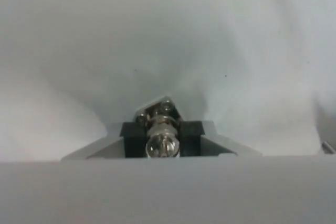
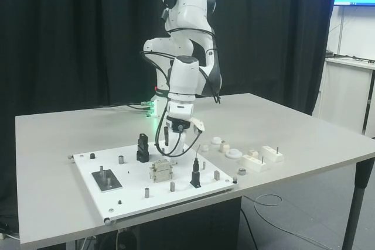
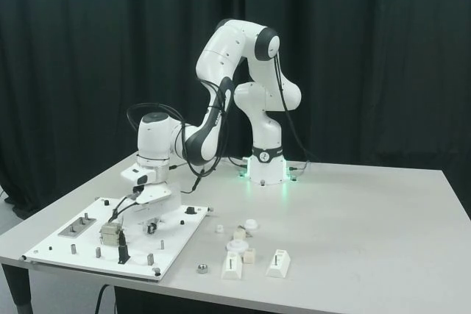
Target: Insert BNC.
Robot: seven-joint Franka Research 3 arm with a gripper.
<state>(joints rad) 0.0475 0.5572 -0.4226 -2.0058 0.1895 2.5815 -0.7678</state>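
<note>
The gripper (image 1: 164, 148) holds the BNC connector (image 1: 163, 141) by its barrel; small, rigid, smooth metal, it likely slips if gripped loosely.

A metal BNC connector (image 1: 163, 141) is seen directly beneath the end effector, standing upright in a black holder (image 1: 163, 138), with its round slotted end turned up towards the wrist.

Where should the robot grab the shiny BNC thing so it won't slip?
By its round metal barrel, pinched from two opposite sides, with the tip left free. The wrist view shows the BNC sitting just so between the black fingers, its round end poking out past them.
</note>
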